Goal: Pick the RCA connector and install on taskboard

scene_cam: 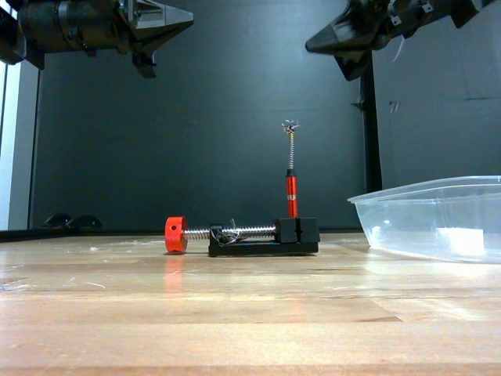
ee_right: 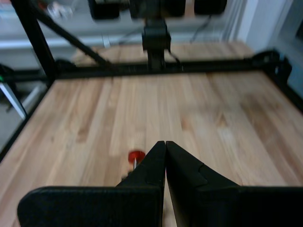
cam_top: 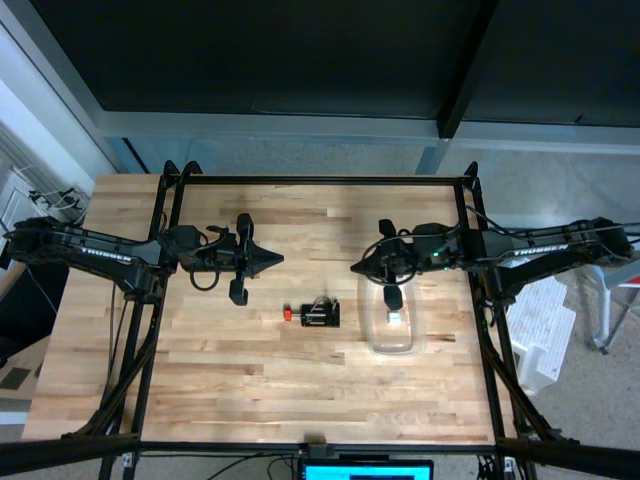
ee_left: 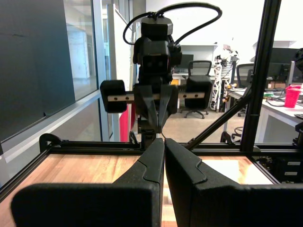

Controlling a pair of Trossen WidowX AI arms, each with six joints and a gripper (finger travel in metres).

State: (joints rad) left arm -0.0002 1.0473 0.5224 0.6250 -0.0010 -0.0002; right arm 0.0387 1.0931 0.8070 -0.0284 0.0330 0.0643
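In the low view the red connector (scene_cam: 291, 195) stands upright on the black vise (scene_cam: 264, 236), and its braided cable (scene_cam: 291, 149) rises straight up with nothing holding it. The vise's red knob (scene_cam: 175, 234) points left. My right gripper (scene_cam: 309, 43) hovers high above the table, between the vise and the clear tray (scene_cam: 407, 205), with its fingers shut on nothing. It points left at table middle, right gripper (cam_top: 355, 268) in the high view. My left gripper (cam_top: 277, 260) faces it from the left, also raised, shut and holding nothing. The white block (cam_top: 396, 318) lies in the tray (cam_top: 374, 335).
The vise (cam_top: 321, 316) sits on bare wood between the two arms, with its knob (cam_top: 287, 314) toward the left. A black frame (cam_top: 320, 180) borders the table. The right wrist view shows the knob (ee_right: 136, 156) just past the shut fingers (ee_right: 156, 163).
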